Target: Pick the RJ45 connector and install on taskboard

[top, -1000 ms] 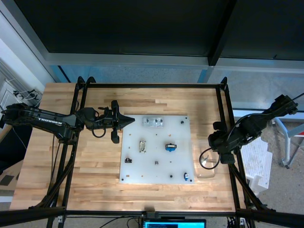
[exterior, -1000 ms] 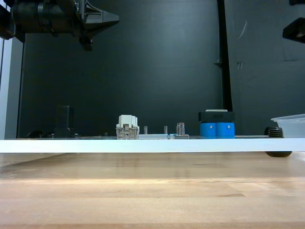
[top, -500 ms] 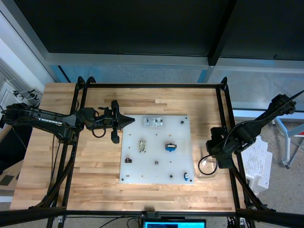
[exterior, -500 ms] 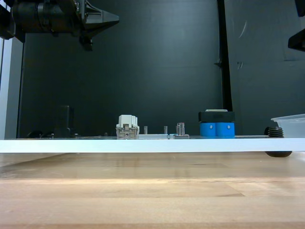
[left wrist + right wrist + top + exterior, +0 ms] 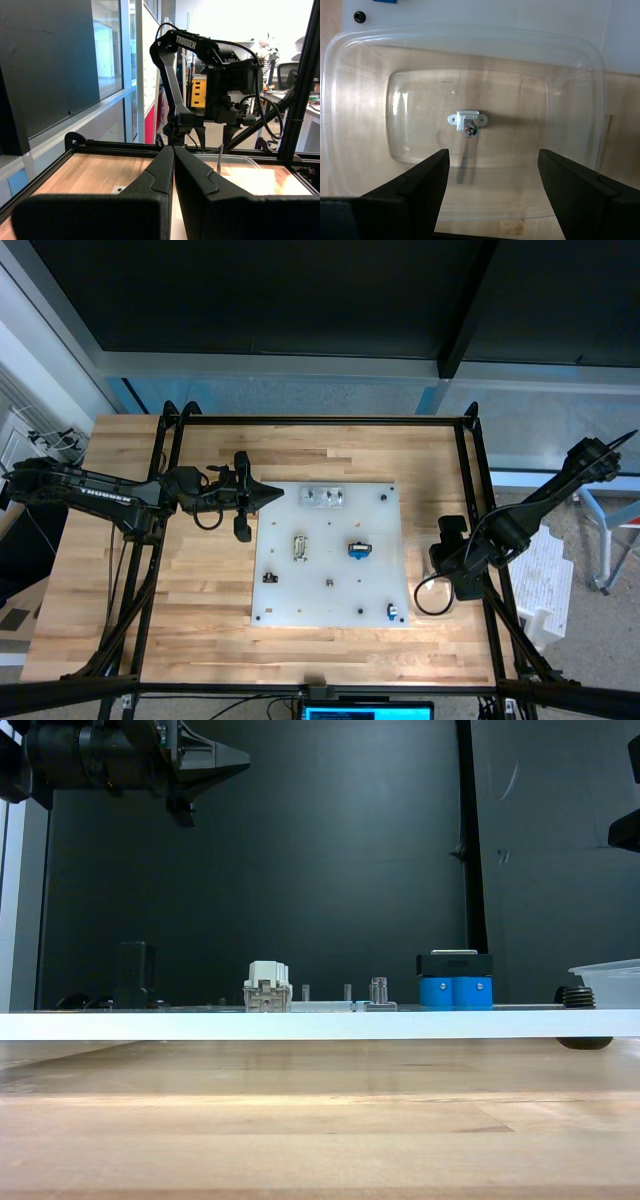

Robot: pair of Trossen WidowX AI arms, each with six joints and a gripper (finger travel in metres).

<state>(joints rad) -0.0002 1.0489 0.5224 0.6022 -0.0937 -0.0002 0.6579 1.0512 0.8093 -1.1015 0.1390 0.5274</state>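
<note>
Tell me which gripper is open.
The right gripper, spread wide above the clear tray holding the RJ45 connector. The left gripper, raised near the taskboard's left edge, is shut.

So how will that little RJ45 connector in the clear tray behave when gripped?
Probably stiff and very light: the RJ45 connector looks tiny against the open right gripper above the clear tray. It may skid on the smooth tray floor if nudged; its side tabs should stop rolling. The left gripper hangs shut by the taskboard.

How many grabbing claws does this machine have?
2. The left end effector, shut, hovers beside the taskboard; the right end effector, open, hangs above the clear tray holding the RJ45 connector.
</note>
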